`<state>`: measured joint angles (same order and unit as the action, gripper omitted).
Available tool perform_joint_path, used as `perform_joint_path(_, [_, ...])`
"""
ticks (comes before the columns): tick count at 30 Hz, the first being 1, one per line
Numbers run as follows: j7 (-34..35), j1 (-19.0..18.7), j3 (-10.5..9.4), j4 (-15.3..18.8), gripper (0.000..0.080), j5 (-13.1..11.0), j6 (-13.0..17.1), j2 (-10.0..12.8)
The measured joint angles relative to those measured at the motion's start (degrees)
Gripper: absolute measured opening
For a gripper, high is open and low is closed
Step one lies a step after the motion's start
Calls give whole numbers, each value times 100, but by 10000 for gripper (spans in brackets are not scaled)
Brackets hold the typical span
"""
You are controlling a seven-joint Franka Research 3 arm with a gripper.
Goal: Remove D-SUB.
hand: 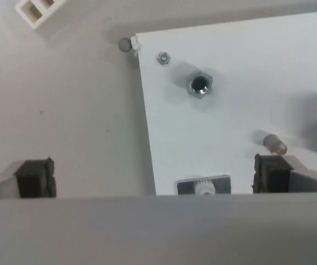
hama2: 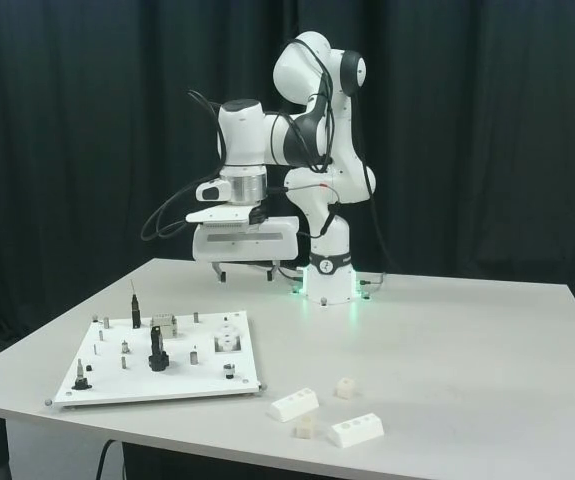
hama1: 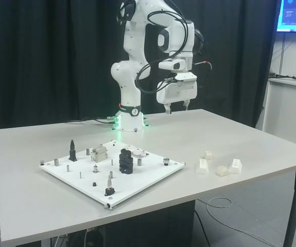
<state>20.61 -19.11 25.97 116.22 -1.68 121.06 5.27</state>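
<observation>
Four small white blocks (hama1: 219, 165) lie beside the white board (hama1: 148, 177); the pincer (hama1: 176, 108) hangs wide, empty, above the table (hama1: 250, 139).

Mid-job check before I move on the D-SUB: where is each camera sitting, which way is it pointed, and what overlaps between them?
Wrist view: on the arm's wrist, looking down past both black fingertips of the gripper at the white assembly board and its hex nut.
First room view: beyond the table's front, facing the white arm; gripper high above the grey table.
Second room view: another side, whole arm and gripper visible.
Shared: both room views show the board and small white blocks.
</observation>
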Motion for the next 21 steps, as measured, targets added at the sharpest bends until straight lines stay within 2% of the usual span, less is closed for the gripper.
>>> perform_joint_path(21, [0, -8, -16, -14, 800, -24, 72, 18])
